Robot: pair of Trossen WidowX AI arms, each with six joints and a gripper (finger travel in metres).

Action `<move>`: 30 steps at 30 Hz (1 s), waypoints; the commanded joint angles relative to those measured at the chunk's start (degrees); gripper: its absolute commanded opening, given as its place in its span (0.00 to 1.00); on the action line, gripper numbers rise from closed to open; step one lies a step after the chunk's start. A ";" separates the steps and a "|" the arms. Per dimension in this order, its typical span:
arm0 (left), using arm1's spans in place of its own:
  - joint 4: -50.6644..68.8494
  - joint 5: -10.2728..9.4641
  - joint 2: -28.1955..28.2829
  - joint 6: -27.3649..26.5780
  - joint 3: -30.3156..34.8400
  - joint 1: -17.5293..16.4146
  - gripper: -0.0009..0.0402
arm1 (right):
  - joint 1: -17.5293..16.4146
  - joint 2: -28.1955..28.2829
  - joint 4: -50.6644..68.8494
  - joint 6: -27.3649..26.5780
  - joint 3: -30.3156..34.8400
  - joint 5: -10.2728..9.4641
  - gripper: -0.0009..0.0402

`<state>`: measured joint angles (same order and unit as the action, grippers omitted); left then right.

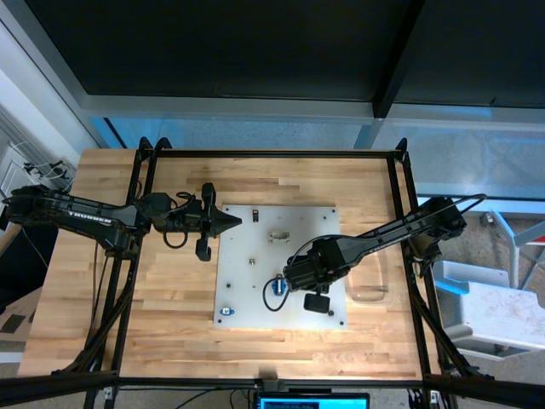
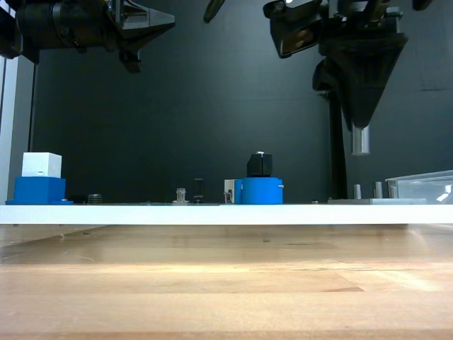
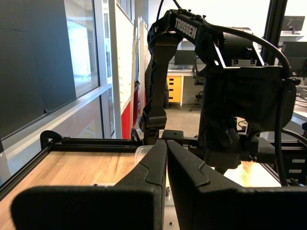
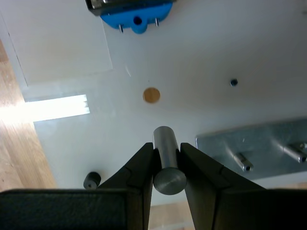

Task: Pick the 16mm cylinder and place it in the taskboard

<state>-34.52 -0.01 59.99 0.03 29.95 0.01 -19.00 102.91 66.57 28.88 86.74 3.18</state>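
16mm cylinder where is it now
At the low view's right, the 16mm cylinder is clamped in the right gripper above the taskboard, near a round hole; the left gripper is shut, raised at the board's left edge.

The right arm (image 1: 383,230) reaches in from the right over the taskboard (image 1: 247,290), its wrist bent so that the right gripper (image 4: 165,149) points straight down, raised above the board near its middle. Its fingers (image 4: 139,167) clamp the 16mm cylinder (image 4: 167,158) upright between them. The left arm (image 1: 77,213) stretches out level, and the left gripper (image 3: 166,146) hangs high over the taskboard's left edge, fingers pressed together.
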 commanded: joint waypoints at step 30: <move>0.00 0.00 0.02 0.00 0.00 0.00 0.02 | 1.38 7.48 -1.84 -3.80 3.61 -1.31 0.08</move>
<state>-34.52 -0.03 60.01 0.03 29.93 0.01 -17.61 110.41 64.64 25.15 90.61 1.91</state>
